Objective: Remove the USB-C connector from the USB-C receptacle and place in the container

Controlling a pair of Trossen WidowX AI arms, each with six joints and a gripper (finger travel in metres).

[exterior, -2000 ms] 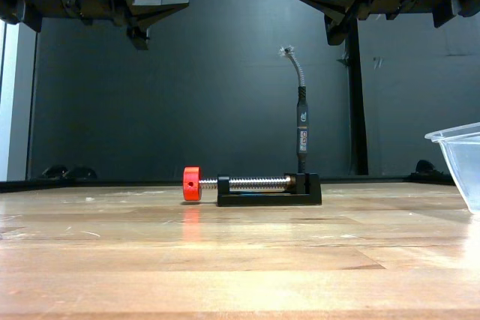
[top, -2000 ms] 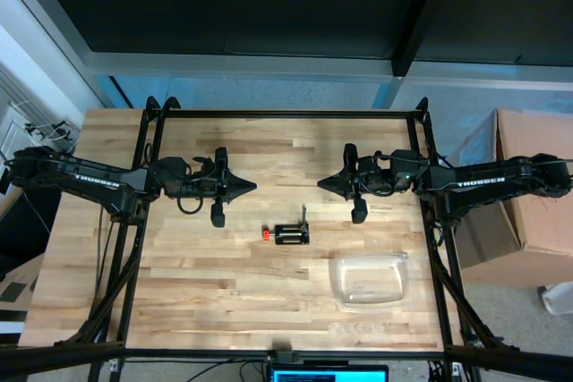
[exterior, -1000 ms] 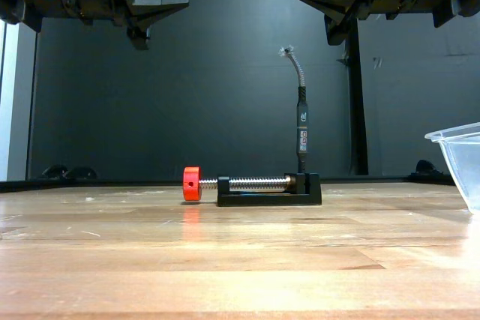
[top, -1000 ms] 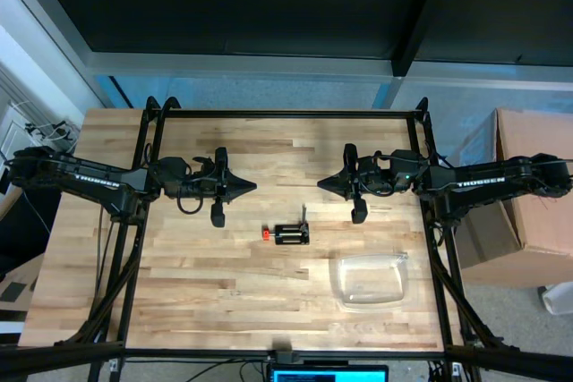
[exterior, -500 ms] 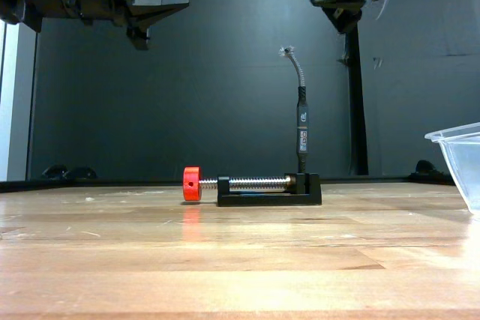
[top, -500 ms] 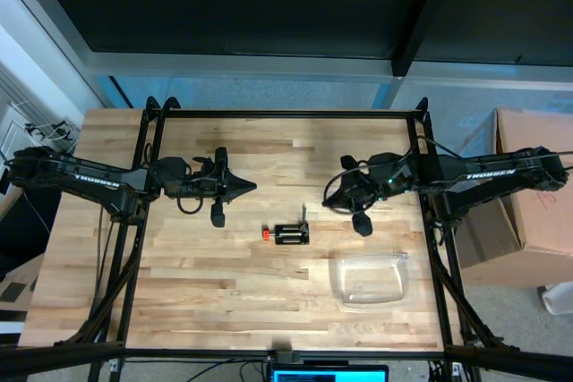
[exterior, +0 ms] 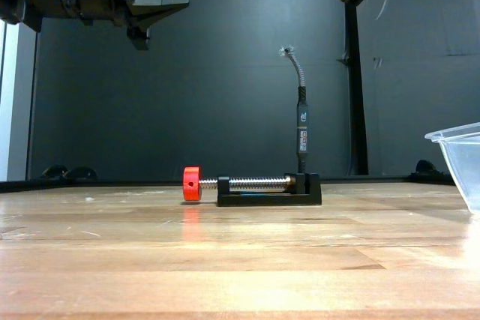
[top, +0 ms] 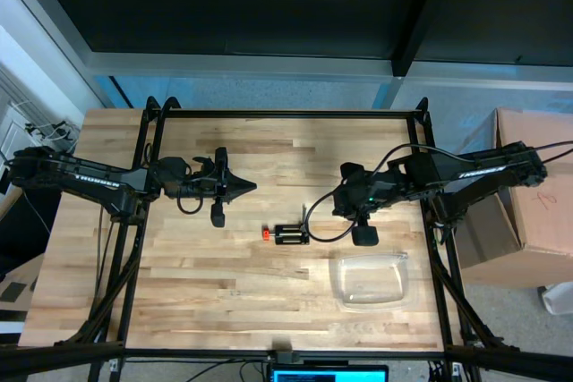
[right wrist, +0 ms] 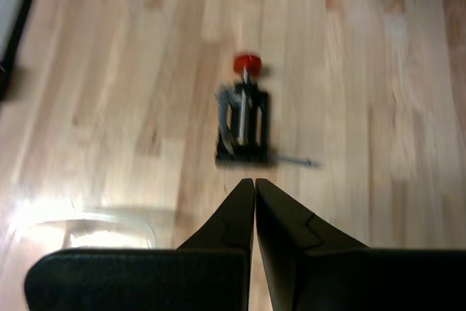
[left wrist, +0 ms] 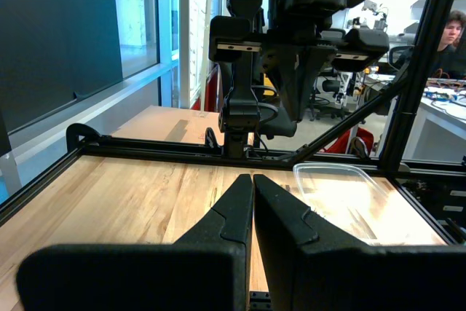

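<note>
USB-C connector point(exterior: 303, 131): slim, black, standing upright in the USB-C receptacle point(exterior: 304, 178); braided metal cable ending frayed.
Clamp point(exterior: 259, 198): black, steel screw, round red knob point(exterior: 192, 183), sitting at the middle of the wooden bench point(top: 179, 266).
Container point(top: 370, 280): clear plastic tub, rounded corners, lying towards the bench's near right corner.
Left gripper point(top: 252, 187): hovering over the bench's left half, tapered fingers pressing together.
Right gripper point(right wrist: 254, 181): pointing down towards the clamp, fingers pressing together.

Table: pale wooden planks point(top: 224, 266), the seams running left to right.
Clamp: a small black clamp point(top: 293, 235) lies flat near the table's middle, its red knob point(top: 266, 233) at its left end.
Container: clear plastic container point(top: 367, 258) (open side up), right of the clamp and nearer, apart from it.
Frame: black rails point(top: 286, 114) run along the far, left and right edges.
</note>
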